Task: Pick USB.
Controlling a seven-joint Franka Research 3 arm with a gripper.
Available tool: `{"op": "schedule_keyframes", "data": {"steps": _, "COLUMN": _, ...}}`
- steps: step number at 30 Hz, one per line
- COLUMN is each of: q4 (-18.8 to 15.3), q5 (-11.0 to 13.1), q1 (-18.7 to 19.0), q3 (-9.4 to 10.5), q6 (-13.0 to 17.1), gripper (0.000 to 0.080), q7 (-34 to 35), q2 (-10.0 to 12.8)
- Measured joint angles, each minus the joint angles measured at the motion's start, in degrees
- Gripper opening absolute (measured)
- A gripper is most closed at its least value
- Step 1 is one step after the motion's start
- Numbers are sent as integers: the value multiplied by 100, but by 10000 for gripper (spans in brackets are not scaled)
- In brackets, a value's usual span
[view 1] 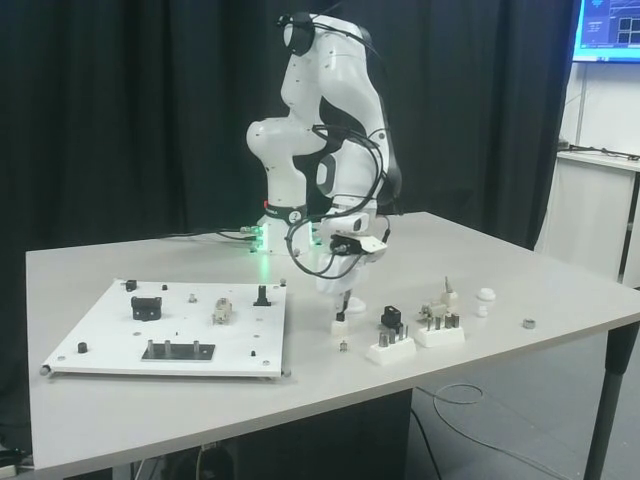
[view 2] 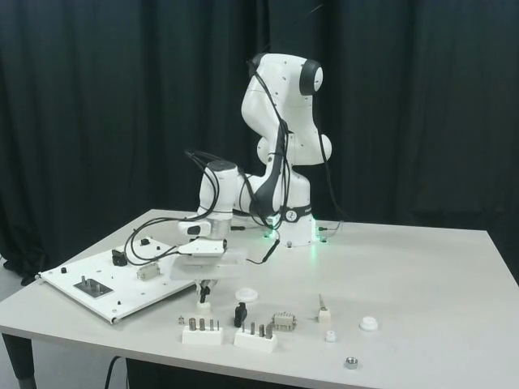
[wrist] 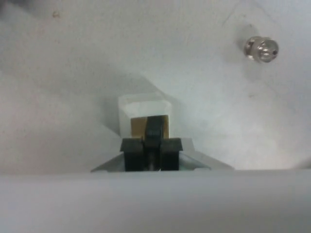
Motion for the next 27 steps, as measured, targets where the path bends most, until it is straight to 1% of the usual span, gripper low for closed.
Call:
{"op": "schedule_keyframes", "data": {"steps": 2, "q4": 61, "q5": 0, "q1": -9, "q3": 0, "q6": -54, "gripper": 67, "q7": 2, "q2": -3}}
{"op": "schedule_keyframes", "data": {"steps": 6, "q4": 236, "q5": 0, "q1": -33, "q3": 0, "q6": -271, "gripper": 67, "q7": 6, "q2": -26}}
{"op": "schedule_keyframes", "data": {"steps": 19, "q4": 860, "q5": -6, "q1": -85, "q3": -11, "q6": -1249, "gripper": 64, "q7": 6, "q2": -94}}
{"op": "schedule_keyframes", "data": {"steps": 23, "q4": 988, "q5": -9, "q1": -100, "q3": -11, "q6": -1446, "gripper": 64, "q7": 6, "q2": -94}}
{"op": "schedule_keyframes", "data": {"steps": 27, "q4": 1067, "q5": -11, "q1": -114, "q3": -11, "q6": -1567, "gripper": 64, "q7": 6, "q2": -94}}
